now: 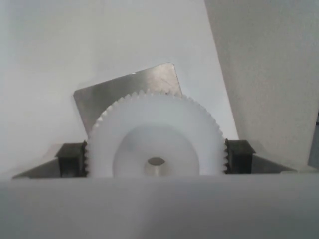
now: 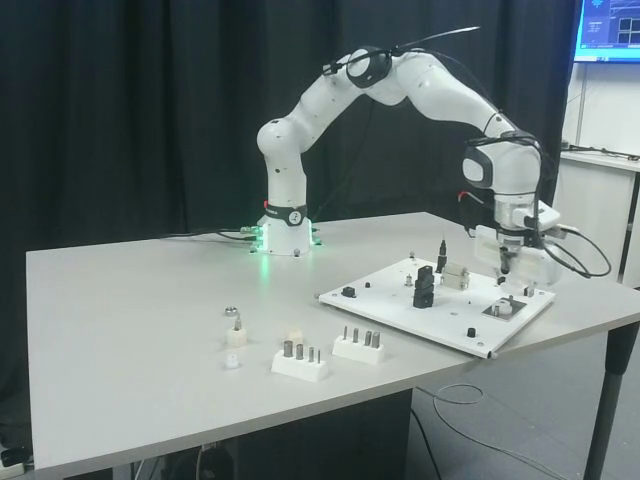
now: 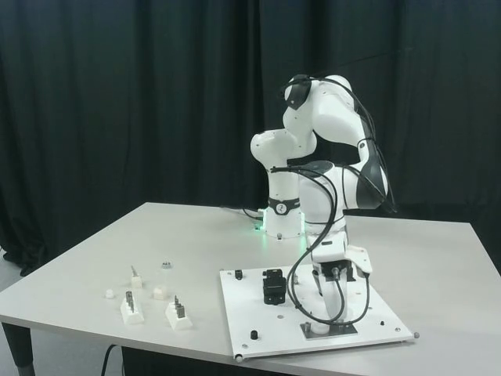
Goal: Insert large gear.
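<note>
A: Quick one, where's the large gear?

B: In the claw. Wrist view shows the two black pads pressed on opposite toothed edges, so it's clenched on the gear, grasping it flat with the centre bore facing down

A: And over what?

B: Over the grey metal plate at the right near corner of the white board, which sits on the grey tabletop. From the room the claw hangs just above that plate, apart from it, not seated as far as I can tell

A: Peg lined up?

B: Something grey shows through the bore, could be the peg, can't say for sure. The plate looks rotated relative to the pads

A: Risks?

B: If the bore is off the peg, the gear lands on the peg tip and tilts or jams. Pads grip only the teeth, so a sideways push could let it slip or twist in the grasp. Letting go too high and it drops crooked. Black fixture further left on the board is well apart, no worry there
</note>
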### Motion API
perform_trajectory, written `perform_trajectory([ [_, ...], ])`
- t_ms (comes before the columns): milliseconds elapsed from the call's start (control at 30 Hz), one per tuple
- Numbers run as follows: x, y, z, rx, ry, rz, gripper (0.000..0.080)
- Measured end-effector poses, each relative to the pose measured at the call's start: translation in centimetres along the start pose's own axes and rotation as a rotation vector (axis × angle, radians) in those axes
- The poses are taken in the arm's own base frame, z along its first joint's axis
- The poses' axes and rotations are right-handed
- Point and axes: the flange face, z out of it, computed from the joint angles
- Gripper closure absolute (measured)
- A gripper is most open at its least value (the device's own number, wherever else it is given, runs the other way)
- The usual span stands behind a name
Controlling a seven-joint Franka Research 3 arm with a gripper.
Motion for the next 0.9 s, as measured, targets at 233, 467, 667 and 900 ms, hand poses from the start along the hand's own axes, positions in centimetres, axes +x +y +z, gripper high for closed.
perform_trajectory([
  [233, -0.2, 0.3, 0.4, 0.016, 0.017, 0.002, 0.0209],
  [467, -0.3, 0.1, 0.8, 0.024, 0.017, -0.004, 0.0209],
  [667, -0.2, -0.2, 1.2, 0.032, 0.014, -0.007, 0.0209],
  [900, -0.1, -0.7, 1.6, 0.041, 0.011, -0.012, 0.0209],
])
